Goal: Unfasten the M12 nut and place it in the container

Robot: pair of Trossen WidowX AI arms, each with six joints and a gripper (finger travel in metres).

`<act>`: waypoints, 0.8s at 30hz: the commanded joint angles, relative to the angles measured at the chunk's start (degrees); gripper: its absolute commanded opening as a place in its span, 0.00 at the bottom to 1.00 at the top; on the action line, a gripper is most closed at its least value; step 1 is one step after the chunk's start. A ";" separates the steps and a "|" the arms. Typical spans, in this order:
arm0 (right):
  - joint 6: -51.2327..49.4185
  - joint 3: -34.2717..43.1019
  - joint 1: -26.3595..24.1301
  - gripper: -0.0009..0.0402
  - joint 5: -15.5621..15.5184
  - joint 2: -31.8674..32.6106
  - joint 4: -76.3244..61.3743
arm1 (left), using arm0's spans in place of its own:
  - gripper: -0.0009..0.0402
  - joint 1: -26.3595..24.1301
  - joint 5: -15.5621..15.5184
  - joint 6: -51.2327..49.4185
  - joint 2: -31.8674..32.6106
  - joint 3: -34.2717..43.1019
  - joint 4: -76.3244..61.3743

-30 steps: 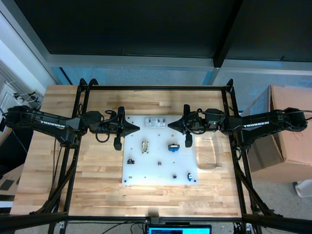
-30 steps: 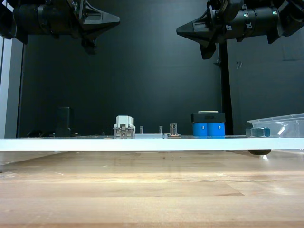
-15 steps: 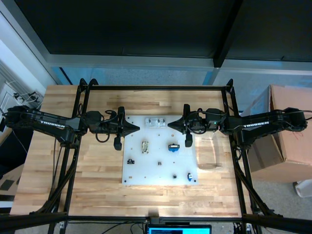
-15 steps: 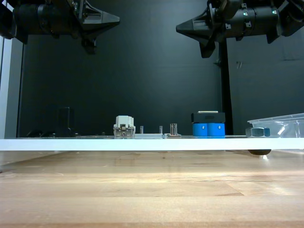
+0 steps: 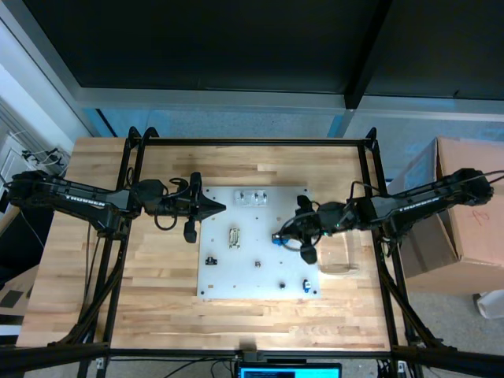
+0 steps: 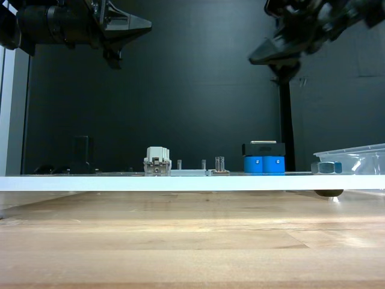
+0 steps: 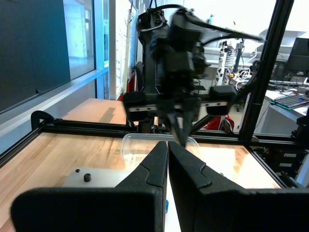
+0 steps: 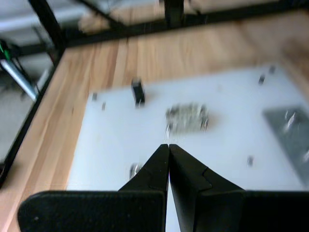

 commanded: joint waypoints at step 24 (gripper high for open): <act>29.62 47.15 12.33 0.03 -4.04 35.58 -56.33 | 0.02 0.00 0.02 0.00 0.00 0.02 -0.02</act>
